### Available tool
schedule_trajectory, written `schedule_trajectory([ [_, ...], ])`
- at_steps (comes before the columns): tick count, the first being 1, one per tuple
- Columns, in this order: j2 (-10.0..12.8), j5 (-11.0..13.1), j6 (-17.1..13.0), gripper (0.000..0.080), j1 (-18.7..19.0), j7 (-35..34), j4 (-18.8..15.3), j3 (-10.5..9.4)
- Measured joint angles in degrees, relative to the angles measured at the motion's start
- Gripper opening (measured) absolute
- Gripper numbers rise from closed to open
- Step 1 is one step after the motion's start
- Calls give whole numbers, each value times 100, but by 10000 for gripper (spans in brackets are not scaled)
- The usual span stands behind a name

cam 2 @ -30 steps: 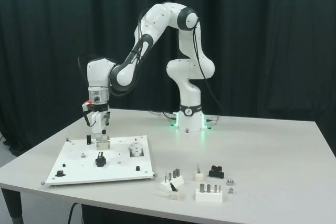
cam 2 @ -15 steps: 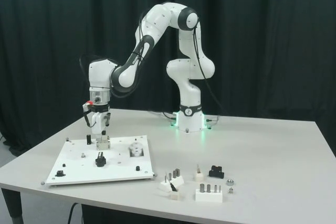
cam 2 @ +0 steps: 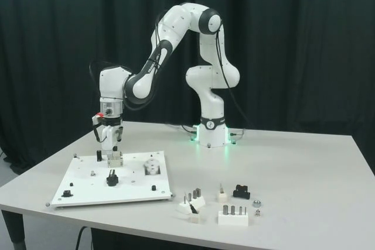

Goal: Insert waterproof.

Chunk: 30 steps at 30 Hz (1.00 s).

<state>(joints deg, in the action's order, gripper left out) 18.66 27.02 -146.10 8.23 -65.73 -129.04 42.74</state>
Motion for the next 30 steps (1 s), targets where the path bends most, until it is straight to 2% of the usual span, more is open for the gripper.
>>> schedule_trajectory([
  [19,17,10,-75,800,1,-19,1,-52],
  [30,42,-69,-105,800,-1,6,2,-28],
])
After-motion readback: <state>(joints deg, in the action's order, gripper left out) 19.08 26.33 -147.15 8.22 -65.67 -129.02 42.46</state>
